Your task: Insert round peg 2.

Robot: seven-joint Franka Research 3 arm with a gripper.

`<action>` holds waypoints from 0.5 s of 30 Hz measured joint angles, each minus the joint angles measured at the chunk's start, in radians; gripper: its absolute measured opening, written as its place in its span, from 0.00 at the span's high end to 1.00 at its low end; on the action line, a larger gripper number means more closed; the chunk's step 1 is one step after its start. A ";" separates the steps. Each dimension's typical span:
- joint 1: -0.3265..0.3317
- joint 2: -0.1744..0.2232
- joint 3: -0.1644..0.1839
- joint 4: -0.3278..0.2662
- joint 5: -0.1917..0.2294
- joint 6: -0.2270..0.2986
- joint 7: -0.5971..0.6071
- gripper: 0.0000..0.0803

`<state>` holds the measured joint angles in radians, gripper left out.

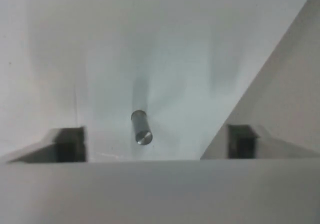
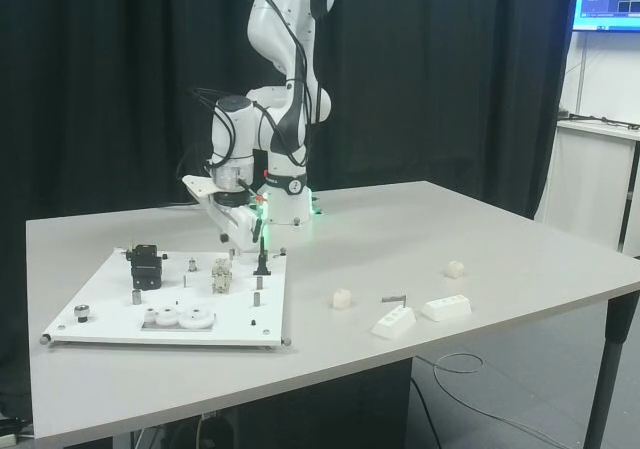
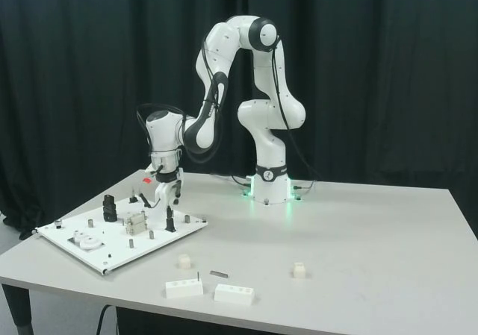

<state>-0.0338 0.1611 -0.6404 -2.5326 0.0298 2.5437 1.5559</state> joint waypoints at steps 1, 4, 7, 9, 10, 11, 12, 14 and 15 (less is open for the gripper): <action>0.000 0.000 0.000 0.000 0.000 -0.001 0.000 0.42; 0.000 -0.002 0.000 0.000 0.000 -0.004 0.000 0.42; 0.000 -0.004 0.000 0.000 0.000 -0.008 0.000 0.42; 0.000 -0.006 0.000 0.001 0.000 -0.012 0.000 0.03; 0.000 -0.008 0.000 0.001 0.000 -0.014 0.000 0.03; 0.000 -0.010 0.000 0.001 -0.001 -0.017 -0.001 0.03; 0.000 -0.012 0.000 0.001 -0.001 -0.020 -0.003 0.03; 0.000 -0.015 0.000 0.001 -0.002 -0.023 -0.011 0.03; 0.000 -0.017 0.000 0.001 -0.002 -0.024 -0.015 0.01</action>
